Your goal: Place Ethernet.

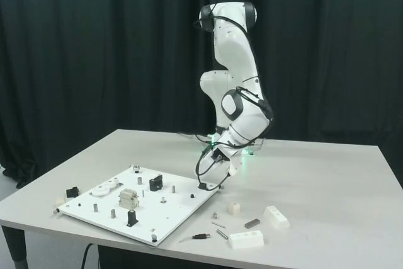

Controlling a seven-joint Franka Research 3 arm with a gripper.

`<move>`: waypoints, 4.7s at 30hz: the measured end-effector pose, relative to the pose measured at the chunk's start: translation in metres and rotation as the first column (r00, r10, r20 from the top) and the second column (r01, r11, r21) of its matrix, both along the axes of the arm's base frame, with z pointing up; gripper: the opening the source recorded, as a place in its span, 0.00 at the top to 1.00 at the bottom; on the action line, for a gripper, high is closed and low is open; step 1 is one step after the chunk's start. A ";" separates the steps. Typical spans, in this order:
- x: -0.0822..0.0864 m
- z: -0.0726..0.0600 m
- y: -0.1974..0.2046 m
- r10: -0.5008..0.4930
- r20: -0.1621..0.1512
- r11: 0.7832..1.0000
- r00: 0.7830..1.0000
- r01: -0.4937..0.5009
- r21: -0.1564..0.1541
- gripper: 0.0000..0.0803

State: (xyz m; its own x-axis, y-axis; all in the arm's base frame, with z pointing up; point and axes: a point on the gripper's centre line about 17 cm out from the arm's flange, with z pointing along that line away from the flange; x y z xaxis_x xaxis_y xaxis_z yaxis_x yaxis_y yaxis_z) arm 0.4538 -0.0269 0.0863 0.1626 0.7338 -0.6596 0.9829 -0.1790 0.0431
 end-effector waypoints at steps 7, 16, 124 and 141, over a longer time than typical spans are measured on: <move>0.002 0.001 0.001 -0.002 0.003 1.000 1.000 0.001 0.004 0.90; 0.003 0.002 -0.001 -0.006 0.005 1.000 1.000 0.006 0.005 0.90; 0.066 -0.004 0.193 -0.400 0.186 0.891 0.897 0.333 0.309 0.00; 0.069 0.001 0.191 -0.391 0.182 0.895 0.902 0.327 0.303 0.00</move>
